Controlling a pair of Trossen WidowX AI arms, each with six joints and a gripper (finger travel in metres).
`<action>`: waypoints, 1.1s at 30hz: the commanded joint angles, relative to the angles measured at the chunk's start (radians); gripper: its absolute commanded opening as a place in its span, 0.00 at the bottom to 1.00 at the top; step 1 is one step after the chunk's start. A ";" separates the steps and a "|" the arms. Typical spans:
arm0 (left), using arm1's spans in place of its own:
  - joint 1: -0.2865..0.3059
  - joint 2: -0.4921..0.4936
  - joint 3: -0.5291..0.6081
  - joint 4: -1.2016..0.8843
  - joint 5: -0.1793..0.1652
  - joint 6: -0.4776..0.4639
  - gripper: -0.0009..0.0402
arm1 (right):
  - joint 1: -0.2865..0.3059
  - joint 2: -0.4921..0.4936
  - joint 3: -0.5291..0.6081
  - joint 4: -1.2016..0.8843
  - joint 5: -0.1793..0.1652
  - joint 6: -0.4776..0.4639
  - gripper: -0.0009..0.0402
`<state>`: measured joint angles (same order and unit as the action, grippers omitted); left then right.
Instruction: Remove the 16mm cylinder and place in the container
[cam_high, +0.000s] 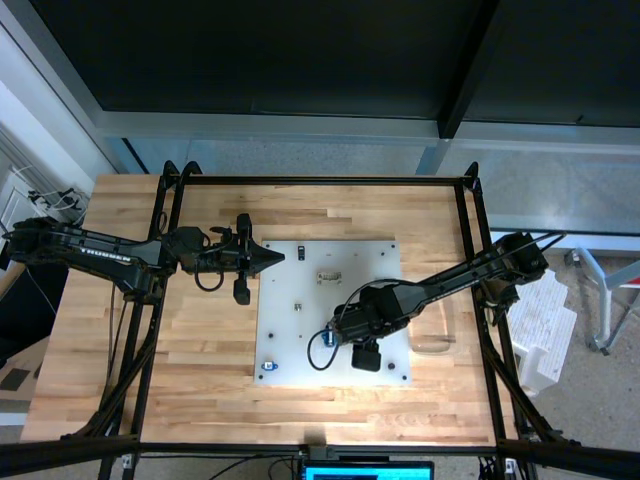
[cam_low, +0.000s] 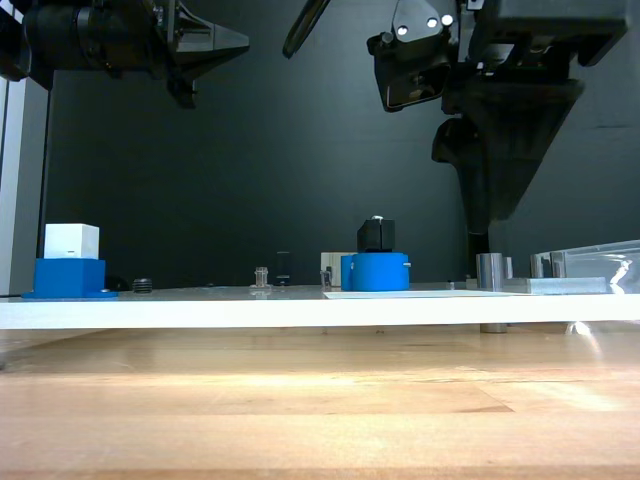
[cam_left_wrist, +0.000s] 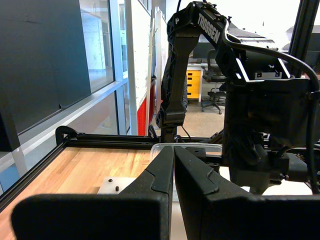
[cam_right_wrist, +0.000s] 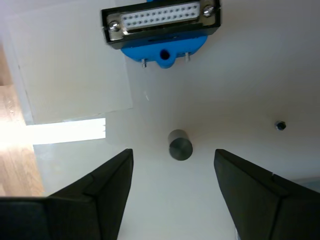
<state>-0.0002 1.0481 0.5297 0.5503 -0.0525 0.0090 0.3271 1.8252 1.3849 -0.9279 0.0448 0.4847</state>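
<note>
The 16mm cylinder (cam_right_wrist: 180, 148) is a short dark silvery peg standing upright on the white board (cam_right_wrist: 240, 75). My right gripper (cam_right_wrist: 174, 156) hangs open just above it, one finger on each side and neither touching. In the low view the peg (cam_low: 490, 271) stands at the board's right end, under my right gripper (cam_low: 482, 225). From above, the right gripper (cam_high: 342, 330) hides the peg. The container (cam_high: 436, 325) is a clear tub just right of the board, seen also from table height as the container (cam_low: 600, 262). My left gripper (cam_high: 266, 258) is shut and empty, held above the board's left edge.
A blue holder carrying a multi-pin connector (cam_right_wrist: 162, 30) lies just beyond the peg. On the board stand a blue base with a white cube (cam_low: 70, 265), a blue round holder with a black piece (cam_low: 378, 262) and small pegs (cam_low: 262, 277). Black frame rails (cam_high: 320, 181) border the table.
</note>
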 joint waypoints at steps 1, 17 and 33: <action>0.000 0.000 0.000 0.000 0.000 0.000 0.02 | 0.000 0.000 -0.003 0.008 0.010 0.001 0.59; 0.000 0.000 0.000 0.000 0.000 0.000 0.02 | 0.000 0.034 -0.100 0.119 0.026 0.005 0.51; 0.000 0.000 0.000 0.000 0.000 0.000 0.02 | -0.002 0.034 -0.102 0.134 0.027 0.004 0.31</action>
<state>-0.0002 1.0481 0.5301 0.5503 -0.0528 0.0086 0.3252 1.8587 1.2827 -0.7944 0.0719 0.4885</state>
